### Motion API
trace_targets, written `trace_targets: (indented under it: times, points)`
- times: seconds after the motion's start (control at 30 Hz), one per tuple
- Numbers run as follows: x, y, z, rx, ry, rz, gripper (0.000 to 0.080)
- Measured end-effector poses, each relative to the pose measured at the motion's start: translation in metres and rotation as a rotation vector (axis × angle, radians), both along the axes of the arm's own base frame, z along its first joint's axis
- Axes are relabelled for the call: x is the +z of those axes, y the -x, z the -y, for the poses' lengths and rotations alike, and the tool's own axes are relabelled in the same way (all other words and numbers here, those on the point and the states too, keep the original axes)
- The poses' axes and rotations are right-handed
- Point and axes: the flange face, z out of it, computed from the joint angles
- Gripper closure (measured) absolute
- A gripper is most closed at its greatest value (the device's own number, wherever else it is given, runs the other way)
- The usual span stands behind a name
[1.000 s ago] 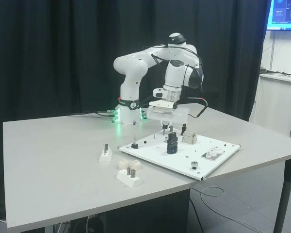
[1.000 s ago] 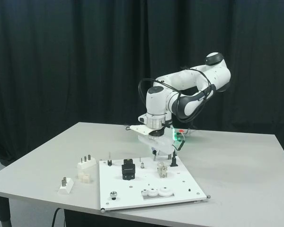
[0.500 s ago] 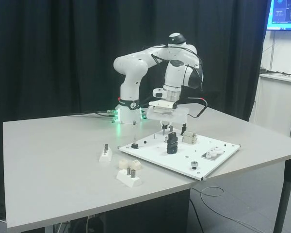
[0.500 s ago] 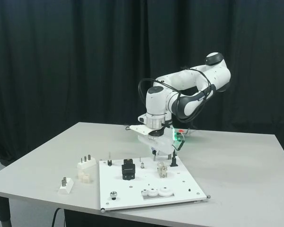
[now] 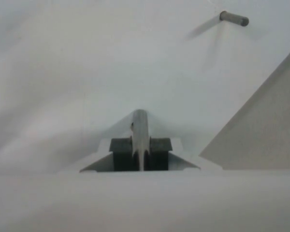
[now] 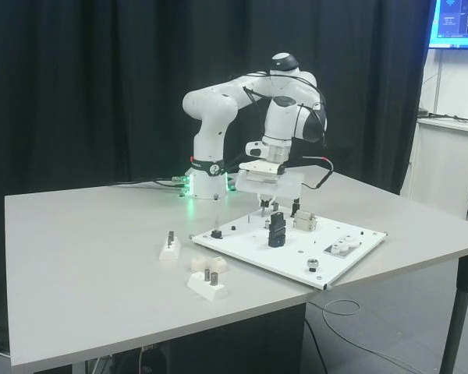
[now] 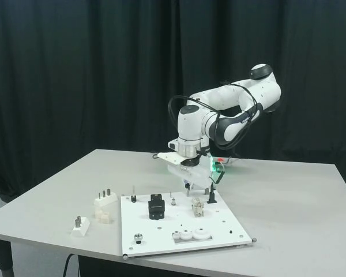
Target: Insert round peg 2.
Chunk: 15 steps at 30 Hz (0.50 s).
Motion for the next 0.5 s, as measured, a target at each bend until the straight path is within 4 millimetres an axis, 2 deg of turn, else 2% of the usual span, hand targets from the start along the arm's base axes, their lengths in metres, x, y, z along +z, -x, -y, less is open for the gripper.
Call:
trace_targets:
  times: [0.5]
  points:
    - [0.0005,-0.0013,0.0003,0.0,0.003,0.012,0.0733]
